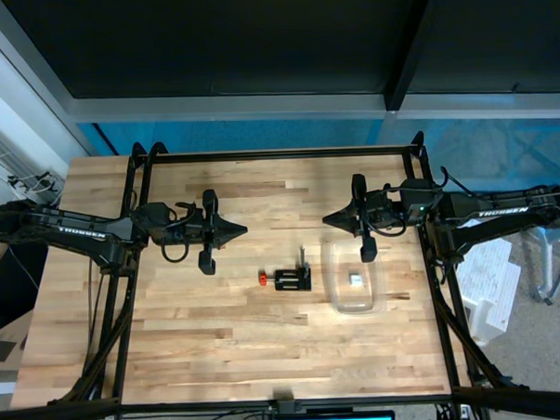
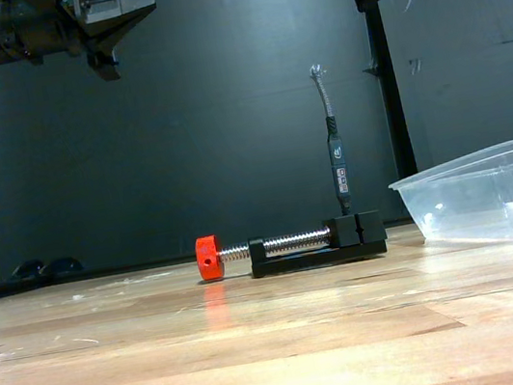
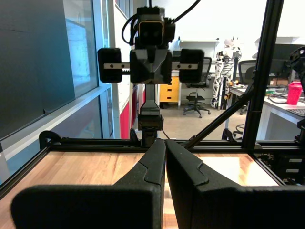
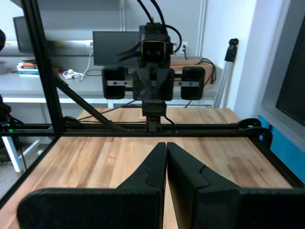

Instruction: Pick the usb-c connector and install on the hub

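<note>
- Two grippers held high above the worktop [image 1: 221,352], tips pointing toward each other, well apart.
- Left gripper [image 1: 243,230] off to the hub's left-arm side and farther back; jaws closed, tips pressed together, holding nothing.
- Right gripper [image 1: 326,220] above the far end of the clear tray [image 1: 354,311]; jaws likewise closed and empty.
- Hub [image 1: 292,280] flat on the worktop between the two arms, just beside the tray, with a red knob [image 2: 208,258] at the end away from it and a thin stem [image 2: 337,155] upright at the tray end.
- Small pale square piece [image 1: 355,278] lying inside the tray.
</note>
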{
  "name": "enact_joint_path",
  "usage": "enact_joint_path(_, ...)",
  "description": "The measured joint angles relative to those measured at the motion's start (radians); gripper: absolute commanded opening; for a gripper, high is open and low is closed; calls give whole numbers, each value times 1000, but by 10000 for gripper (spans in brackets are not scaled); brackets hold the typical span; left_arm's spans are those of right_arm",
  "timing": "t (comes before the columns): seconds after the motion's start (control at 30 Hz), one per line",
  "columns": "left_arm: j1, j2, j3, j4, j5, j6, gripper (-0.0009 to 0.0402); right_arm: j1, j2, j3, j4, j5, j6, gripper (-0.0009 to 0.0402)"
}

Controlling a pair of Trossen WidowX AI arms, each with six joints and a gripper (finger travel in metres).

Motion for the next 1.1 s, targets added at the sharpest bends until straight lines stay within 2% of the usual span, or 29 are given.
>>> enact_joint_path(0.17, 0, 0, 0, 0, 0, 0, 0, -4, -43, -67, 70, 3, -1, 0)
enact_joint_path(0.27, 0, 0, 0, 0, 0, 0, 0, -4, -56, -103, 114, 35, 4, 0)
enact_joint_path(0.3, 0, 0, 0, 0, 0, 0, 0, -4, -57, -111, 123, 36, 6, 0)
enact_joint_path(0.5, 0, 0, 0, 0, 0, 0, 0, -4, -57, -146, 150, 8, 10, 0)
enact_joint_path(1.1, 0, 0, 0, 0, 0, 0, 0, -4, -56, -153, 166, 10, 16, 0)
